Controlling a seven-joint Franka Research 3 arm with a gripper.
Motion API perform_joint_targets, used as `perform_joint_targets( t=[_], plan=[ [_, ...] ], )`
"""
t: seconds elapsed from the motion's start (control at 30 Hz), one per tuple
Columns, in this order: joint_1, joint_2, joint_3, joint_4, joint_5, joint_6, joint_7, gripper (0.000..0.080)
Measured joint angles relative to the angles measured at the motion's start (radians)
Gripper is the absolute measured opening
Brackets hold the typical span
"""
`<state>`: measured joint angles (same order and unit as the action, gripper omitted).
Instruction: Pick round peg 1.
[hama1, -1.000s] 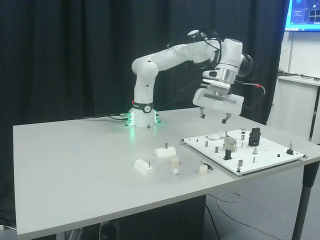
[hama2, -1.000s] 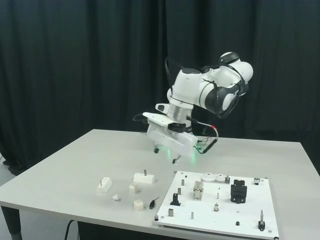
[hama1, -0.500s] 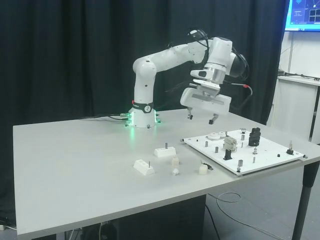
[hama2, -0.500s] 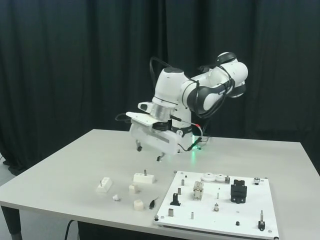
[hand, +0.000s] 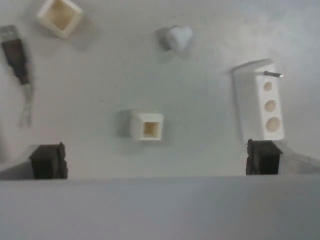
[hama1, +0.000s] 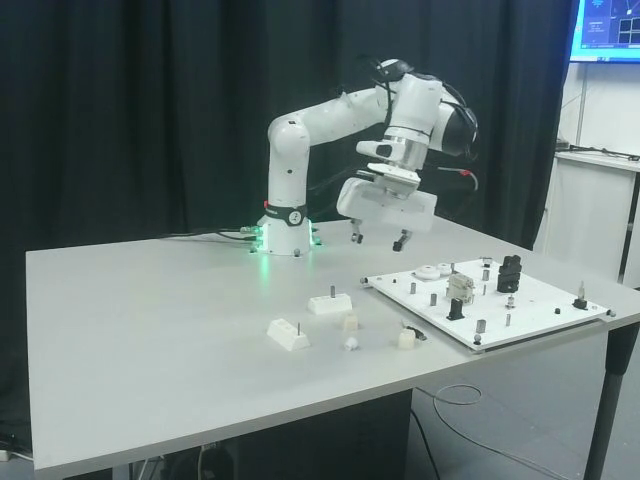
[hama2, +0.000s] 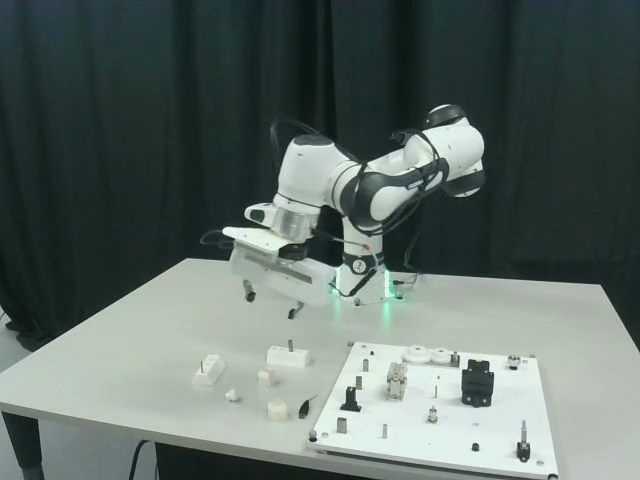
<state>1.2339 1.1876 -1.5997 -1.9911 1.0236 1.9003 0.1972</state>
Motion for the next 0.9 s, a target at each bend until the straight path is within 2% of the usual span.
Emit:
perform_joint_targets(
  t=[0.37, 0.63, 0.9],
  plan=[
    [-0.071, 0.027, 0.009, 0.0, 0.01, -0.004, -0.134, 0.08],
    [-0.12, 0.068, 0.033, 0.001, 0.051, 0.002, -0.168, 0.08],
    [-0.181, 0.076, 0.072, 0.001, 0.11, 0.02, -0.238, 0.08]
  ],
)
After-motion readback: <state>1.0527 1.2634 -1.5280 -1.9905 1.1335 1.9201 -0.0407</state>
